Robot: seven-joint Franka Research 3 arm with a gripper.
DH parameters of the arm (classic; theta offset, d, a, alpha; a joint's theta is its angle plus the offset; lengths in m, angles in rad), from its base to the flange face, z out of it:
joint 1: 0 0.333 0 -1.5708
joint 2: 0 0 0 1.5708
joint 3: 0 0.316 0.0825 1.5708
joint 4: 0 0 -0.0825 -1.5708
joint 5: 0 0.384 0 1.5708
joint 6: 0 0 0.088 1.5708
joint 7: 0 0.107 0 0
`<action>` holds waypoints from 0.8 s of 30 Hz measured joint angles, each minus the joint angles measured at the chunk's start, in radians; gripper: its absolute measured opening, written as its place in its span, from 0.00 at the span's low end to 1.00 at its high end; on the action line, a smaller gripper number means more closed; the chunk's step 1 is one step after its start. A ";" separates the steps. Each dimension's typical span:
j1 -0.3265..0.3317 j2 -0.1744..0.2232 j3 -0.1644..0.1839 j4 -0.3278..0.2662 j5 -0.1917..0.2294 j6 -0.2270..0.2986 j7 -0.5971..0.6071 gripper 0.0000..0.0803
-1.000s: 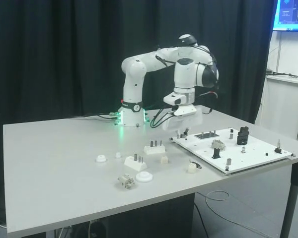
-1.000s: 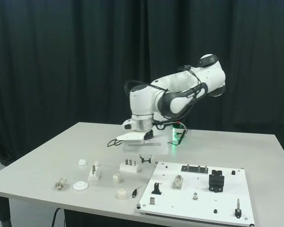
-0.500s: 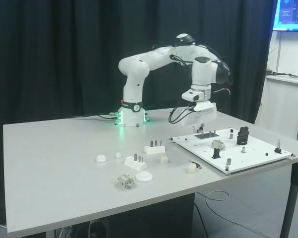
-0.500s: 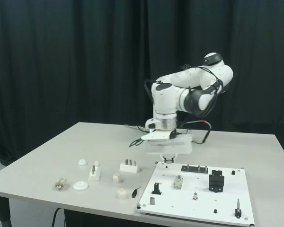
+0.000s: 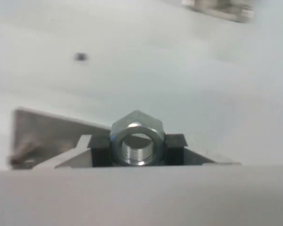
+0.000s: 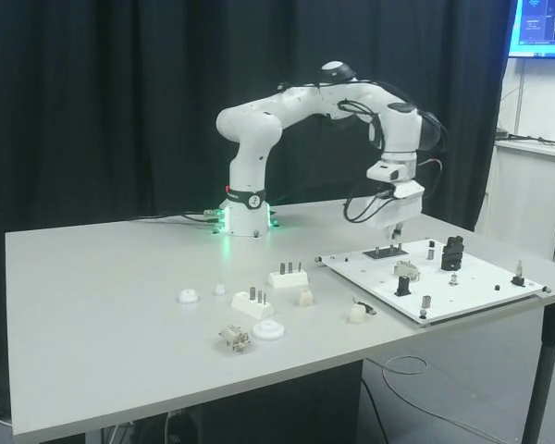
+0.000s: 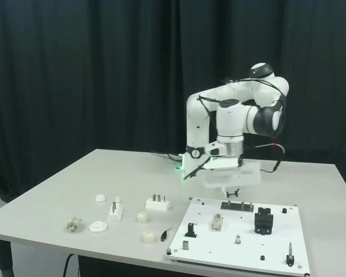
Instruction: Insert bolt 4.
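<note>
In the wrist view a grey hex bolt sits end-on between two black finger pads, its threaded hollow end facing the camera. My gripper is shut on it. Both room views show the gripper hanging just above the far edge of the white assembly board. It hovers over the low black bar with upright pins. The bolt itself is too small to make out in the room views.
On the board stand a black bracket and several small fixtures. On the grey table beside it lie white bolt holders, a white disc and small white blocks. The arm's base glows green.
The arm has swung sideways from the table beside the board's near corner to above the board's far edge, carrying the gripper over the black bar.
</note>
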 joint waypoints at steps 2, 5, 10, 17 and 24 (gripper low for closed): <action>0.020 -0.002 0.000 0.008 0.000 0.002 -0.001 0.28; 0.049 -0.003 0.003 0.024 0.001 0.002 -0.001 0.28; 0.092 -0.007 0.014 0.056 0.004 0.002 -0.001 0.28; 0.132 -0.012 0.043 0.109 0.008 0.009 -0.001 0.28; 0.149 -0.012 0.076 0.152 0.004 0.032 -0.014 0.28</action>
